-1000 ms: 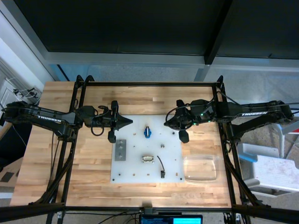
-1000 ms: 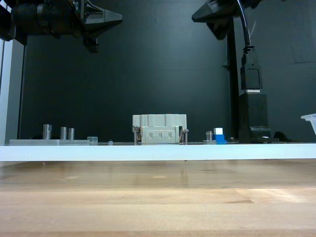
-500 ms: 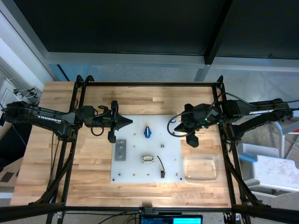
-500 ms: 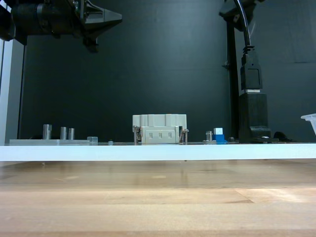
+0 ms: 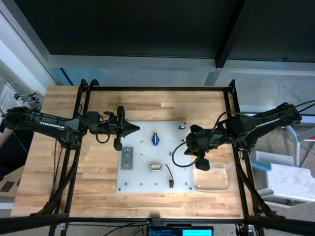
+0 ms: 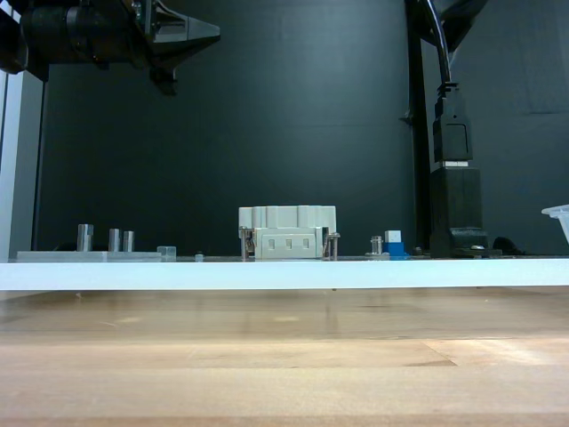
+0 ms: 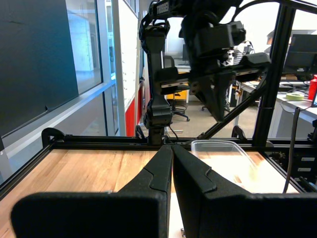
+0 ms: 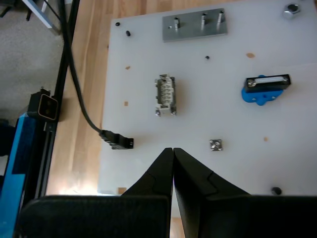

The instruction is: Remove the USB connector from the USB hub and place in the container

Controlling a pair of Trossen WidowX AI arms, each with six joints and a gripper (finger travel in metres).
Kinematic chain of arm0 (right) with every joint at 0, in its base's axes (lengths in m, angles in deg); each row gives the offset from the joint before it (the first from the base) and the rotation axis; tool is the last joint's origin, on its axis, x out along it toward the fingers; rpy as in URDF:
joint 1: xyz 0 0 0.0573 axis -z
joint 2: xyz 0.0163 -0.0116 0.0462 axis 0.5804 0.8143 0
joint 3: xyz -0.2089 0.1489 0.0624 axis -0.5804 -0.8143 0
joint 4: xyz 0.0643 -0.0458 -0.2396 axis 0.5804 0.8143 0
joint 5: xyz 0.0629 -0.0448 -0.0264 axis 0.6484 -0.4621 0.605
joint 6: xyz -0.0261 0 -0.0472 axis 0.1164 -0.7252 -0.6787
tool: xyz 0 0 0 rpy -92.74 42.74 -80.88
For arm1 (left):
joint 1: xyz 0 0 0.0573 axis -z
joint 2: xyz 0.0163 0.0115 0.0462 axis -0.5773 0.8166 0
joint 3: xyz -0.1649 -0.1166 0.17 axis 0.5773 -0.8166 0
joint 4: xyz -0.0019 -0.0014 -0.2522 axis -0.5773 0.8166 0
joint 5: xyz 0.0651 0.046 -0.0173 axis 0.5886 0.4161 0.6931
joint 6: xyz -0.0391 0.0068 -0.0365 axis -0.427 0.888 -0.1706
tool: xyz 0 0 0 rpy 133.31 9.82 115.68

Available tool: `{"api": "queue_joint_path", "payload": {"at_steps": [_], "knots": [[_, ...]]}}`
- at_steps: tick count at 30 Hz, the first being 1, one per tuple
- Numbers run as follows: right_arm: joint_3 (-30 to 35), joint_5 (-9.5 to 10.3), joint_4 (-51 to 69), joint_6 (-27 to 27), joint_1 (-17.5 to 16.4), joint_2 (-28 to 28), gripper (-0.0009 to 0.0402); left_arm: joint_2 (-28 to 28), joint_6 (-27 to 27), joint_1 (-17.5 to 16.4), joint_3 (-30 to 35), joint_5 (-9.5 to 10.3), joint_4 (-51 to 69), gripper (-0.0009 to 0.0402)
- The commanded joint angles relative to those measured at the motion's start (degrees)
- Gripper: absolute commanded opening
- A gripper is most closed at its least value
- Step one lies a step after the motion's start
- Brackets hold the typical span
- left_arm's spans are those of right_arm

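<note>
USB connector upright; left gripper, right gripper over plate; TROSSEN arm

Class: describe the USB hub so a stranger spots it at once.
Find the white plate, with the shut left gripper over its far-left corner and the shut right gripper over its right edge. Near its front edge stands the USB hub, the only black block with a thin cable plugged in.

The low view's right edge cuts off the container.
</note>
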Motion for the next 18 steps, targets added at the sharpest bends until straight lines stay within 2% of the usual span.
{"api": "queue_joint_path", "payload": {"at_steps": [1, 5, 12, 18], "knots": [[1.2, -2.43, 0.4, 1.7, -2.1, 1.9, 0.0, 0.0, 0.0, 0.0, 0.0, -0.02, 0.0, 0.0001], [3.3, -4.52, 3.4, 4.0, -4.4, 5.2, 0.0, 0.0, 0.0, 0.0, 0.0, -0.02, 0.0, 0.0001], [6.9, -5.55, 4.3, 9.1, -7.5, 10.5, 0.0, 0.0, 0.0, 0.0, 0.0, -0.02, 0.0, 0.0001], [9.9, -5.55, 5.2, 9.7, -11.0, 13.4, 0.0, 0.0, 0.0, 0.0, 0.0, -0.02, 0.0, 0.0001]]}}
